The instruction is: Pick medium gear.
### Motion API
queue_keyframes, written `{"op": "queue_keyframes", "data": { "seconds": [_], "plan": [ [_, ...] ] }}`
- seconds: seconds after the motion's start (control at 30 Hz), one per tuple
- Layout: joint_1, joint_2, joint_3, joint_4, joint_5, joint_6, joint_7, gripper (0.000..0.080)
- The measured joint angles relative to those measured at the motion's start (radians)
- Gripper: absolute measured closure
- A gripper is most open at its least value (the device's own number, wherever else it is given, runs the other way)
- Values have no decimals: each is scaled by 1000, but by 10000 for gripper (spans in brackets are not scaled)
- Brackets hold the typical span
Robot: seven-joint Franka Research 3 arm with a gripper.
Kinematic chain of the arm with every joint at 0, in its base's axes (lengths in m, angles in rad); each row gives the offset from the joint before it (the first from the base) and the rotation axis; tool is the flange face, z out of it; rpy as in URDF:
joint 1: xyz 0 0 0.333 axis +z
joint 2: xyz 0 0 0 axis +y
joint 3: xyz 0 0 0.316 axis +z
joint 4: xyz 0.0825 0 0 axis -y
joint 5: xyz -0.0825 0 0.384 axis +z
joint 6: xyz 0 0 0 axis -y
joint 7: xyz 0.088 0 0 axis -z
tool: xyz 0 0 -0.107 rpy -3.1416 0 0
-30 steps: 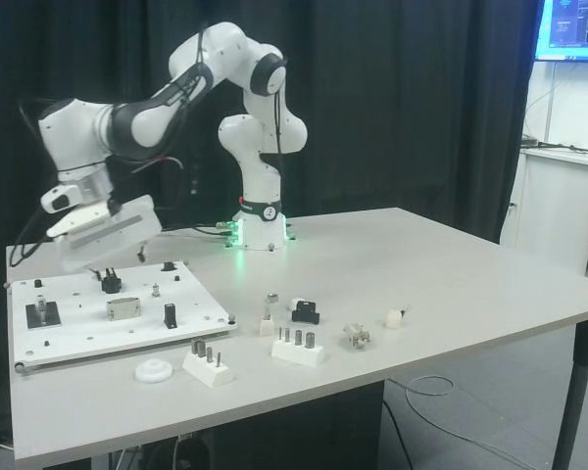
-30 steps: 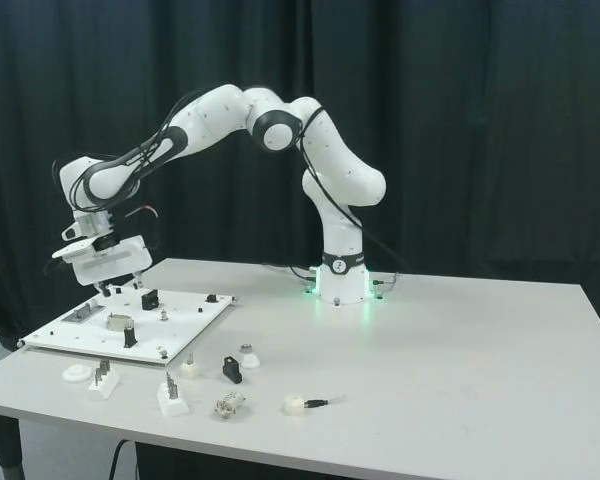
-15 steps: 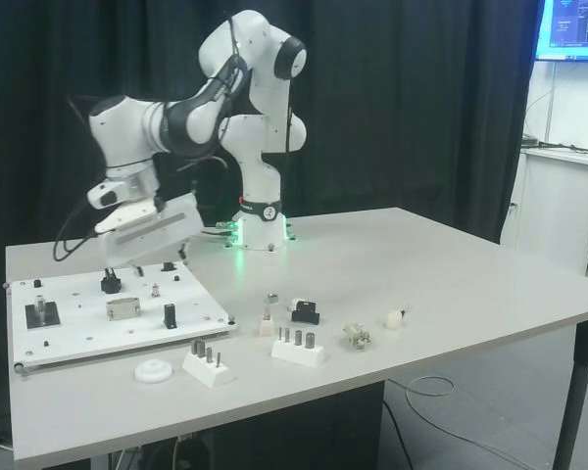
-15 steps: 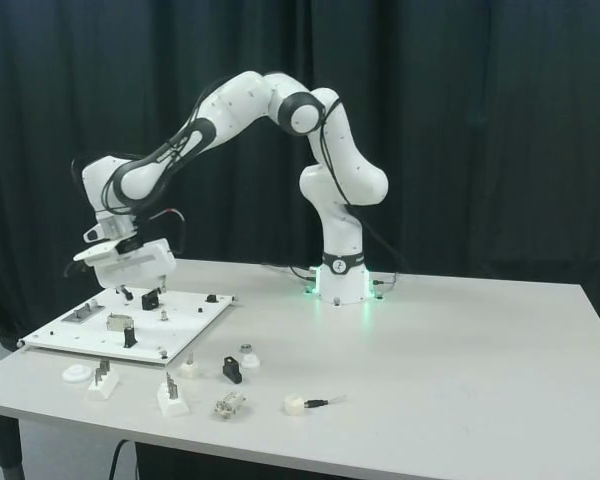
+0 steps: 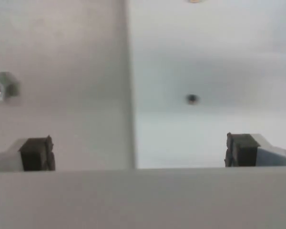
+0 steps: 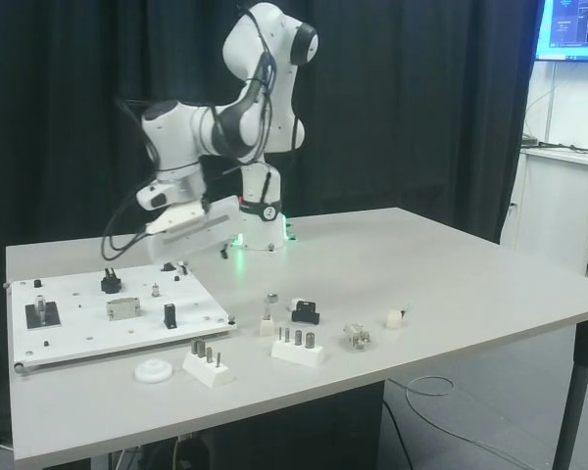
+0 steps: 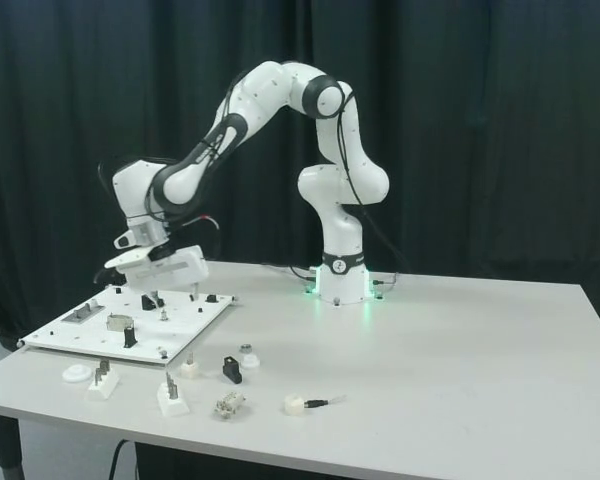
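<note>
Hovering over white board (image 6: pixel 78 338) edge, gripper (image 5: pixel 138 152) spread wide, grasping nothing.

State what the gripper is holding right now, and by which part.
Nothing is held. The gripper is open, its fingers spread wide over the white board's edge with only bare surface between them.
</note>
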Motion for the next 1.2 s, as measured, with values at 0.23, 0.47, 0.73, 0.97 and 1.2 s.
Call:
{"op": "queue_keyframes", "data": {
  "seconds": [0.23, 0.47, 0.73, 0.97, 1.2],
  "plan": [
    [89, -74, 0, -111, -17, 72, 77, 3],
    [180, -143, 0, -210, -38, 161, 167, 3],
    [274, -199, 0, -298, -77, 279, 294, 3],
    [338, -212, 0, -347, -91, 384, 386, 3],
    [388, -212, 2, -381, -91, 471, 452, 3]
  ]
}}
